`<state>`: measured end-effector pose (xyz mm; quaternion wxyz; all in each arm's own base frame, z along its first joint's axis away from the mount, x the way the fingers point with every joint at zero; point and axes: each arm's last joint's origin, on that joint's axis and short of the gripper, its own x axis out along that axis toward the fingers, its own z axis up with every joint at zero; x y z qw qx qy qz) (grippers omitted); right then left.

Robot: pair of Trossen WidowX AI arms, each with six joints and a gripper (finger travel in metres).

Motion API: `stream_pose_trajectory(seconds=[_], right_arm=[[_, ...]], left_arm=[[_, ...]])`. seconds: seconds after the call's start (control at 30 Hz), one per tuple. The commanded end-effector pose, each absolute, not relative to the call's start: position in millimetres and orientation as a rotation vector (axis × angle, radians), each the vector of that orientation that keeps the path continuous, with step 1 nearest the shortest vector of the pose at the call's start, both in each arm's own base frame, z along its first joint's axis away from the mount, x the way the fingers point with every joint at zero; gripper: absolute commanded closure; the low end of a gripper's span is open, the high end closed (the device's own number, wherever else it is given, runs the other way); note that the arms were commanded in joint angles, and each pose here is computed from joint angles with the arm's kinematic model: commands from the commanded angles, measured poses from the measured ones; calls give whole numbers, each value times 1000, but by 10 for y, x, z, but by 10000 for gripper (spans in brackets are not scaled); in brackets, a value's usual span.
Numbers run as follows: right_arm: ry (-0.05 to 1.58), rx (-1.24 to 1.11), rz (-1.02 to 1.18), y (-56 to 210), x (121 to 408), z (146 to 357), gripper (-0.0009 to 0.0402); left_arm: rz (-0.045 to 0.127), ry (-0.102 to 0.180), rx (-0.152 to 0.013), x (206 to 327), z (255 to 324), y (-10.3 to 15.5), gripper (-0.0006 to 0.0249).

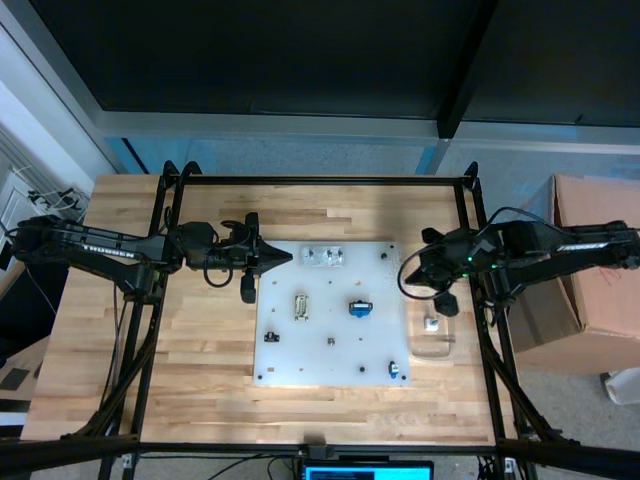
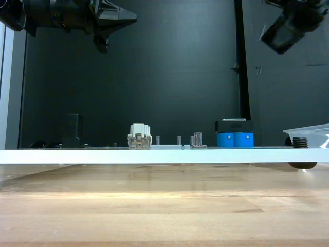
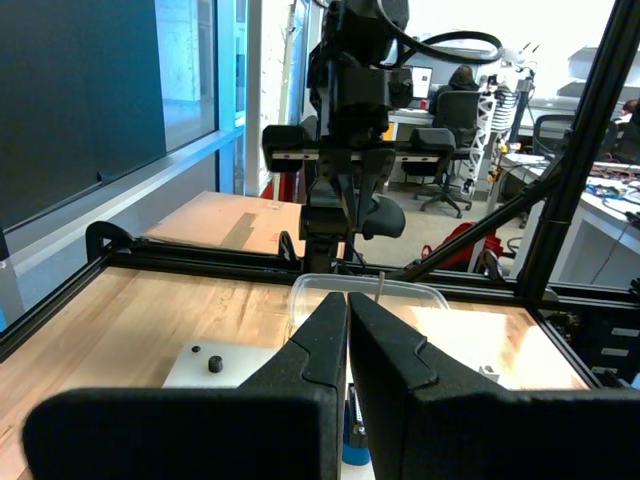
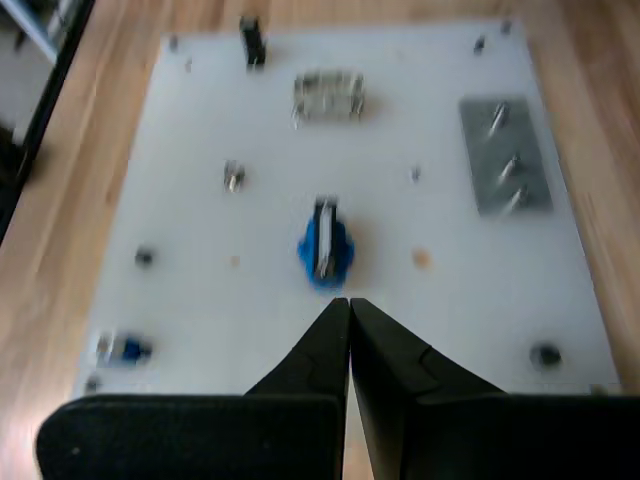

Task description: Pick the RJ45 connector and install on the taskboard

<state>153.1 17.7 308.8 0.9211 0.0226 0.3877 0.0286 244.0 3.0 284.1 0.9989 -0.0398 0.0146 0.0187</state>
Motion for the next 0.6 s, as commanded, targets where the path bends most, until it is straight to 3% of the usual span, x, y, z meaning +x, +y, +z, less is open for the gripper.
stream_pose_trajectory(seconds=[0.03, 0.33, 0.6], right_arm=[[873, 47, 74, 211, 1432, 3159, 393], [1062, 50, 83, 261, 1153, 3327, 394], [1221, 46, 57, 284, 957, 3346, 393]], left_arm=[[37, 29, -80, 2440, 2843, 30, 242], [37, 29, -80, 2440, 2843, 31, 242], [37, 29, -80, 2440, 2843, 30, 242]])
